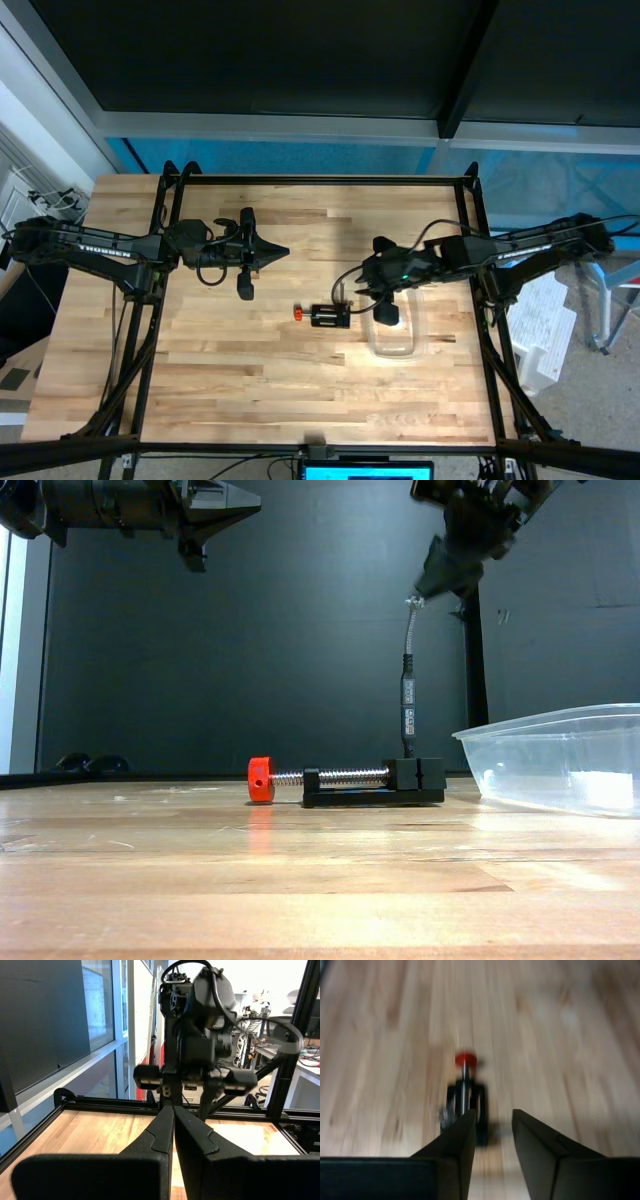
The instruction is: Pick the usb-c connector and install on the hub
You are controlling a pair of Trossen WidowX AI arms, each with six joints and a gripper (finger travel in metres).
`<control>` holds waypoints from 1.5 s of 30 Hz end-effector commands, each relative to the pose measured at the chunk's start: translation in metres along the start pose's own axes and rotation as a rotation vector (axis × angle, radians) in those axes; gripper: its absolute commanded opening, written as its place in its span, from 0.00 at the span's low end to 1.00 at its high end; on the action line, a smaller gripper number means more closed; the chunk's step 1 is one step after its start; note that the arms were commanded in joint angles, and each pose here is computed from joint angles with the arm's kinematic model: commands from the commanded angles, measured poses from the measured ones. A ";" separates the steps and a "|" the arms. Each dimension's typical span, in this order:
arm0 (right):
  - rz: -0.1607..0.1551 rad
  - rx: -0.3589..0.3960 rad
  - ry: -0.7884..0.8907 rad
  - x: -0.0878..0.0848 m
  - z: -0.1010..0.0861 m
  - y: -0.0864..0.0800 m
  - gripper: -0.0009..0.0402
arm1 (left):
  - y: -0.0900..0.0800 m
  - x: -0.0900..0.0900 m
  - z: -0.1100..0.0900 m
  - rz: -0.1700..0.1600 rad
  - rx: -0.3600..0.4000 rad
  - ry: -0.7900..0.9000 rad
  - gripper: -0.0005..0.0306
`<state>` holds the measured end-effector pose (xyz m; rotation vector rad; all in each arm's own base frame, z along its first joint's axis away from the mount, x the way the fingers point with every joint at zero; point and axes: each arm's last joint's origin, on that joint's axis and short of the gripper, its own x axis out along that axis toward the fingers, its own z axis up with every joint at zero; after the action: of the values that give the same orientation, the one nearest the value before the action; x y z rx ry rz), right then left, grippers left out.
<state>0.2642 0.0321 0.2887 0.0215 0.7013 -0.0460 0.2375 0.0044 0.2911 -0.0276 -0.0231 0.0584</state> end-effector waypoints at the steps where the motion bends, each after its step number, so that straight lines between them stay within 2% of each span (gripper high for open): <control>1: -0.007 -0.001 -0.120 -0.011 -0.001 -0.011 0.14 | 0.000 0.000 0.000 0.000 0.000 0.000 0.02; 4: -0.025 -0.007 -0.221 -0.022 -0.004 -0.020 0.05 | 0.000 0.000 0.000 0.000 0.000 -0.001 0.02; 6: -0.010 -0.007 -0.294 -0.028 -0.007 -0.025 0.01 | 0.000 0.000 0.000 0.000 0.000 -0.001 0.02; 7: 0.001 0.000 -0.334 -0.031 -0.008 -0.027 0.03 | 0.000 0.000 0.000 0.000 0.000 0.000 0.02; 11: 0.007 0.013 -0.472 -0.041 -0.015 -0.035 0.02 | 0.000 0.000 0.000 0.000 0.000 -0.001 0.02; 13: 0.020 0.013 -0.530 -0.045 -0.019 -0.037 0.02 | 0.000 0.000 0.000 0.000 0.000 -0.001 0.02; 17: 0.012 0.022 -0.621 -0.051 -0.030 -0.043 0.02 | 0.000 0.000 0.000 0.000 0.000 -0.001 0.02; 19: 0.024 0.018 -0.654 -0.054 -0.035 -0.044 0.02 | 0.000 0.000 0.000 0.000 0.000 -0.001 0.02; 23: 0.045 0.010 -0.674 -0.057 -0.041 -0.043 0.02 | 0.000 0.000 0.000 0.000 0.000 0.000 0.02; 24: 0.059 0.000 -0.677 -0.057 -0.043 -0.043 0.02 | 0.000 0.000 0.000 0.000 0.000 -0.002 0.02; 33: 0.059 -0.008 -0.688 -0.056 -0.049 -0.043 0.02 | 0.000 0.000 0.000 0.000 0.000 -0.001 0.02; 45: 0.059 -0.009 -0.745 -0.059 -0.045 -0.043 0.02 | 0.000 0.000 0.000 0.000 0.000 0.000 0.02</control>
<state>0.1882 -0.0071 0.2924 0.0140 -0.0451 0.0080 0.2375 0.0044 0.2912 -0.0276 -0.0235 0.0584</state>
